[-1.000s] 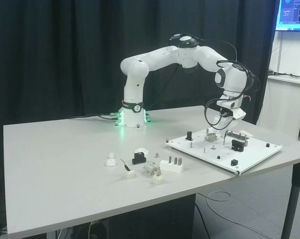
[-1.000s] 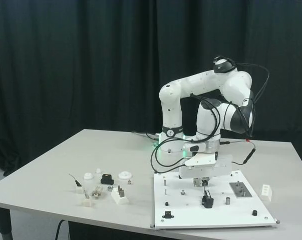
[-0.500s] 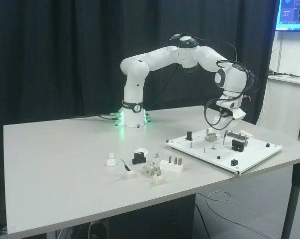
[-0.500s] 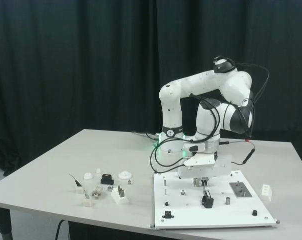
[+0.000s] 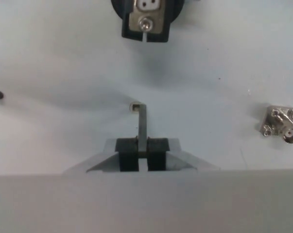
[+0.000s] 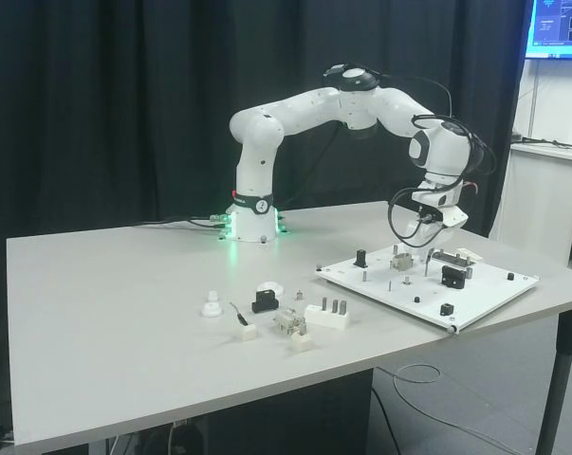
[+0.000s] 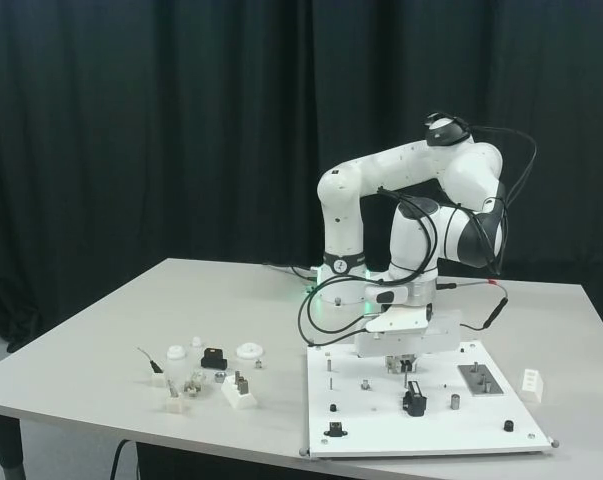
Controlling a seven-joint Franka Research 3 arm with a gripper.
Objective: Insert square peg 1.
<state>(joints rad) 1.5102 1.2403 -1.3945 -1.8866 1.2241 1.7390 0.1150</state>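
Gripper fingers pinch the square peg upright, its tip at the square hole directly below.

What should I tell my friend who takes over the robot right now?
Gripper: shut on the square peg, low over the white board.
Peg: held upright between the black fingers, its tip right at a small square hole in the board. How deep it sits cannot be told.
Nearby on the board: a black connector block and a metal connector.
Done: peg picked up and brought to the hole.
Left: push the peg fully in, open the fingers, lift away.
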